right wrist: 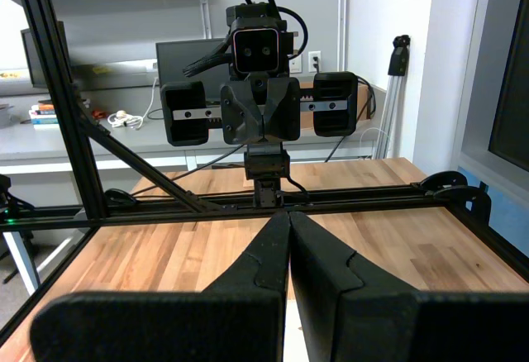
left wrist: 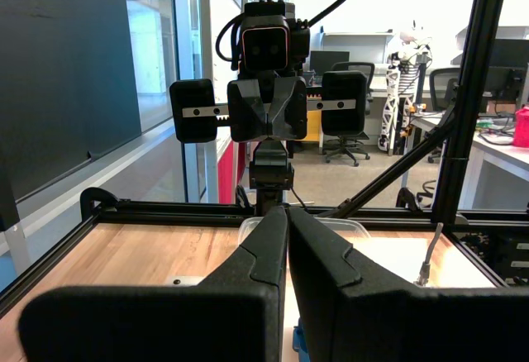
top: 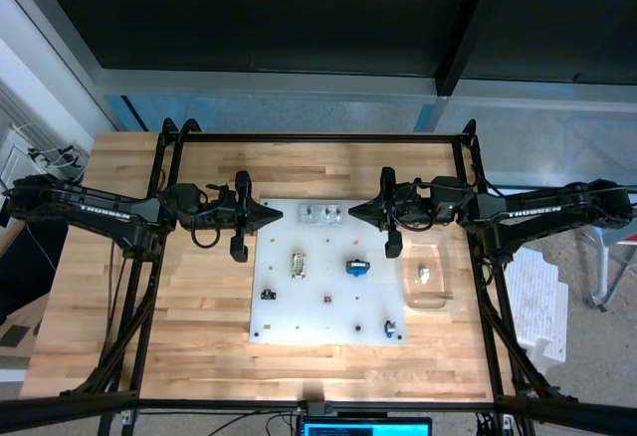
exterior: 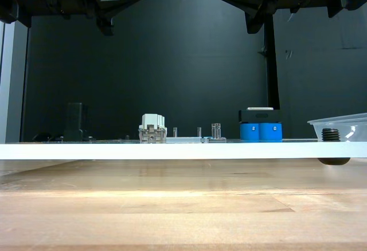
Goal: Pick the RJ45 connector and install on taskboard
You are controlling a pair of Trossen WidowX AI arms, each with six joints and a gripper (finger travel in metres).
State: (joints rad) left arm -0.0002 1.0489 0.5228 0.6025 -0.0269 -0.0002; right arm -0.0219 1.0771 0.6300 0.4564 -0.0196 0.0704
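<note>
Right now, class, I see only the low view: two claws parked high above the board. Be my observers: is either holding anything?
Observer: No. The wrist views show left claw and right claw, both raised, shut on nothing.
Operator: What is in the tray?
Observer: From above, the clear tray beside the white board holds a pale block; I cannot make out the connector there.

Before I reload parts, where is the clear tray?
High view: the clear tray sits on the table beside the white board's right edge, nearer than the right gripper, which hangs shut over the board's far edge opposite the shut left gripper.
</note>
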